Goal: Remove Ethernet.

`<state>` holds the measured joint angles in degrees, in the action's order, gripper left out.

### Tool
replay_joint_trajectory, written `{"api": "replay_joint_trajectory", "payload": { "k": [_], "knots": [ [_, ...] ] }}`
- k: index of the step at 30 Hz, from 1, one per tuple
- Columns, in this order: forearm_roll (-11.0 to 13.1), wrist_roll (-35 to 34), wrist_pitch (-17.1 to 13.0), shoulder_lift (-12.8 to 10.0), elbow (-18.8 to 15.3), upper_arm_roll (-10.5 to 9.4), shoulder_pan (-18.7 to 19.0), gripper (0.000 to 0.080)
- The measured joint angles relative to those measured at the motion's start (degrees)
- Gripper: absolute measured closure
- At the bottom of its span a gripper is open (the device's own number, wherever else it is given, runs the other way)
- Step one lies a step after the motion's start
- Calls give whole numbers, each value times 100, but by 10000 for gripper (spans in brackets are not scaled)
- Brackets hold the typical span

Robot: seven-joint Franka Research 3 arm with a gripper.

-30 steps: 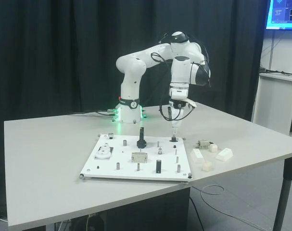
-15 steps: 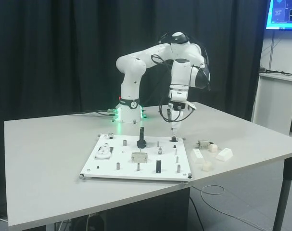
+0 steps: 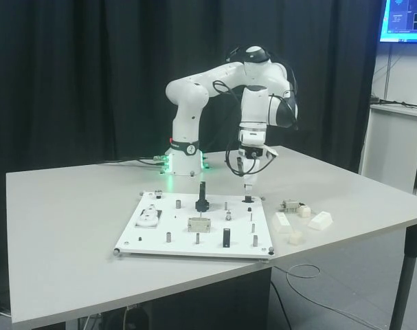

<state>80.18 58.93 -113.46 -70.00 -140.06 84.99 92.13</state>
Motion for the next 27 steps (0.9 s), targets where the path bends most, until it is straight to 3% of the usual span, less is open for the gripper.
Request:
{"api": "replay_joint_trajectory", "payload": {
  "k": [27],
  "knots": [
    [237, 194, -283, 0, -30, -247, -7, 3]
  ]
}}
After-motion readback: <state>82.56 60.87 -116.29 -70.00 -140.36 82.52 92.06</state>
